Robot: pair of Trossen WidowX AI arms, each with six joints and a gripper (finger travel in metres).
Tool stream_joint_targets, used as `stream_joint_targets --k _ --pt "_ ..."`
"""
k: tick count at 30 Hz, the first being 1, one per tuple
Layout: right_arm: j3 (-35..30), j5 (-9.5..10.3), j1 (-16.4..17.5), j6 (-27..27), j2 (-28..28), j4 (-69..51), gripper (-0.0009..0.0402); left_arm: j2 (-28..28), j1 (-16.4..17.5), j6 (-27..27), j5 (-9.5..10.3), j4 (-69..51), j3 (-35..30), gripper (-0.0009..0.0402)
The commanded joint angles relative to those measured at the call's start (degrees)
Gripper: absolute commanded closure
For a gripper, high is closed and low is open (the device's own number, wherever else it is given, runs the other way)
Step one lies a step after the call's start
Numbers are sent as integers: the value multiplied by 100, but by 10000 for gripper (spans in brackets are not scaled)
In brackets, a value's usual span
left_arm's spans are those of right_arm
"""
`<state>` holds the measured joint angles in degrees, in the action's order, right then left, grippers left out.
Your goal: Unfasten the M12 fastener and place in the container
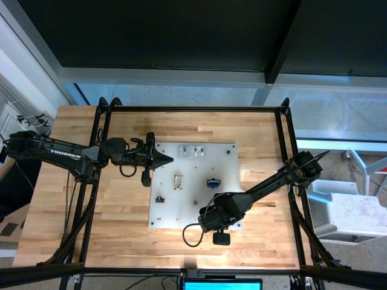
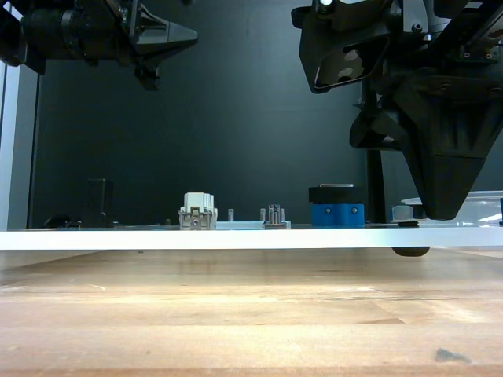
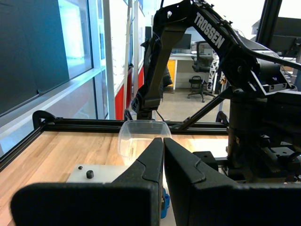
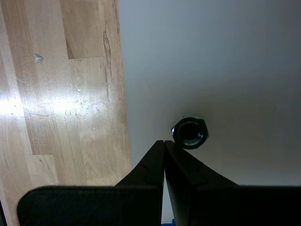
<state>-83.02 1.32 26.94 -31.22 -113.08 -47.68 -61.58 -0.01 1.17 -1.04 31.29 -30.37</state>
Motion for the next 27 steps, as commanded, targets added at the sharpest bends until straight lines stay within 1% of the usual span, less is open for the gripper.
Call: stream_joint_targets --k 1,2,3,6,7,8,9,11,14,16,18,24,25,27 --pt "0 -28 -7 -7 4 -11 393 -2 2 0 0 2 0 393" --pt "0 -66 -7 -7 4 -44 393 -2 0 0 0 2 0 393" --pt "0 -219 -7 -26 11 -116 393 -2 0 0 0 2 0 393" --pt "-4 -1043 -4 -400 81 -411 393 -2 0 0 0 2 0 393" --pt "-7 -1231 -2 -470 120 -483 393 -2 0 0 0 2 0 393" --pt "-4 -1290 -4 -487 146 -525 393 -2 2 0 0 2 0 393" --pt "-4 -1292 -2 -490 177 -564 393 -2 0 0 0 2 0 393" --pt "-4 -1266 0 -501 201 -610 393 -2 0 0 -2 2 0 393" --pt "-4 -1121 9 -501 221 -634 393 -2 0 0 0 4 0 393" --pt "-9 -949 9 -505 236 -632 393 -2 0 0 0 2 0 393" --pt "-48 -728 11 -503 240 -632 393 -2 0 0 0 2 0 393" --pt "-243 68 22 -494 251 -608 393 -2 0 0 0 4 0 393" --pt "-247 157 26 -496 251 -577 393 -2 2 0 0 4 0 393" --pt "-243 173 42 -496 251 -507 393 -2 0 0 0 4 0 393"
